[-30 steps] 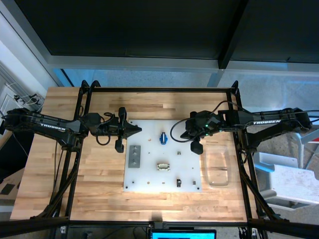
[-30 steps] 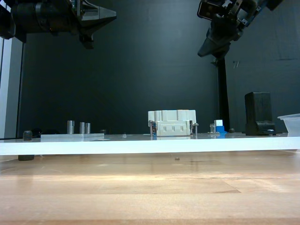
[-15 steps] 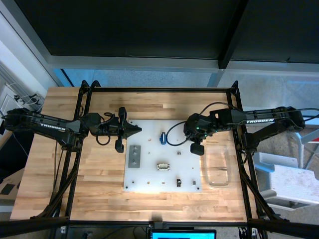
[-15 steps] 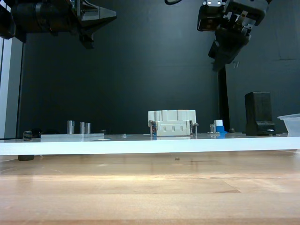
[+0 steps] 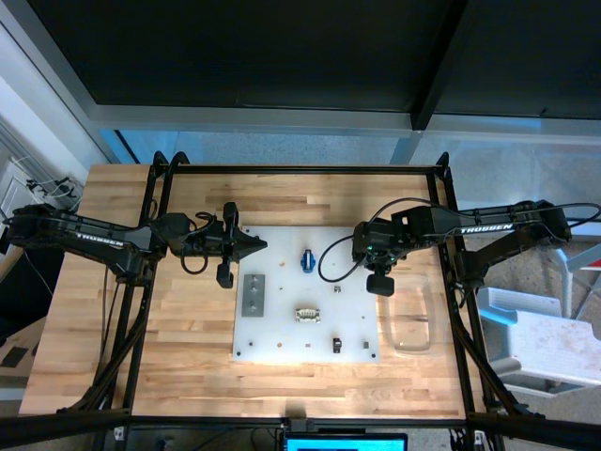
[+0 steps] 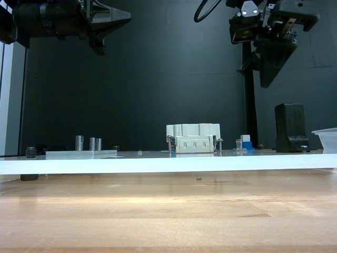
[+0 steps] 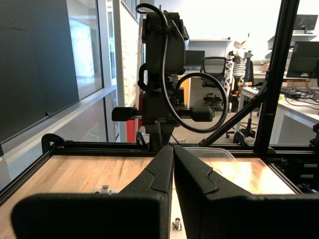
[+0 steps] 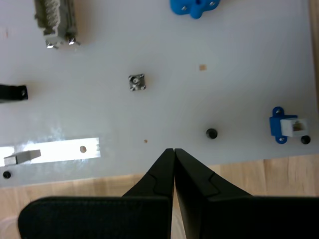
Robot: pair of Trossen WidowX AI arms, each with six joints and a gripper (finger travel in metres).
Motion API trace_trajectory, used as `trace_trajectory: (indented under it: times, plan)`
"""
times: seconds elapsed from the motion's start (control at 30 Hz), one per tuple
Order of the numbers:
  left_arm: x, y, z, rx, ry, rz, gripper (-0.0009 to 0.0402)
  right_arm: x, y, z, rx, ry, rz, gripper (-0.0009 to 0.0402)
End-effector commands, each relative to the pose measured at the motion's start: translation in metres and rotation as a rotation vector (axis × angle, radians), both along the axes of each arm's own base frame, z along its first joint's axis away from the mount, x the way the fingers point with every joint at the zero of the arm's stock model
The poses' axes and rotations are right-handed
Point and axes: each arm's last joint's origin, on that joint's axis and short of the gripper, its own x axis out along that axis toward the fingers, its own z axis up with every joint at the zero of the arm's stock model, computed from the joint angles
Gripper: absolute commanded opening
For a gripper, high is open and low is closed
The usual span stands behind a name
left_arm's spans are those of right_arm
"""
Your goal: Pick the 16mm bar from the taskboard and place it in the container
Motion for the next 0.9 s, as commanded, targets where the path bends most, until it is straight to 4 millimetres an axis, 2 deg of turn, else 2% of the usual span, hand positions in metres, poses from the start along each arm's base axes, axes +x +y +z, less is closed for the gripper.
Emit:
trace_trajectory:
  times: [0.03, 0.3, 0.6, 0.9]
  plan:
    - [0.0, 0.0, 0.0, 0.0, 0.0, 0.0, 0.0, -0.002, 0.006, -0.001, -0.001, 0.018, 0.027, 0.0]
    - [0.0, 0.0, 0.0, 0.0, 0.0, 0.0, 0.0, -0.006, 0.021, -0.002, -0.003, 0.057, 0.083, 0.0]
    - [0.0, 0.0, 0.0, 0.0, 0.0, 0.0, 0.0, -0.007, 0.025, -0.002, 0.002, 0.055, 0.084, 0.0]
    - [0.0, 0.0, 0.0, 0.0, 0.0, 0.0, 0.0, 0.0, 0.047, -0.004, -0.031, 0.08, 0.099, 0.0]
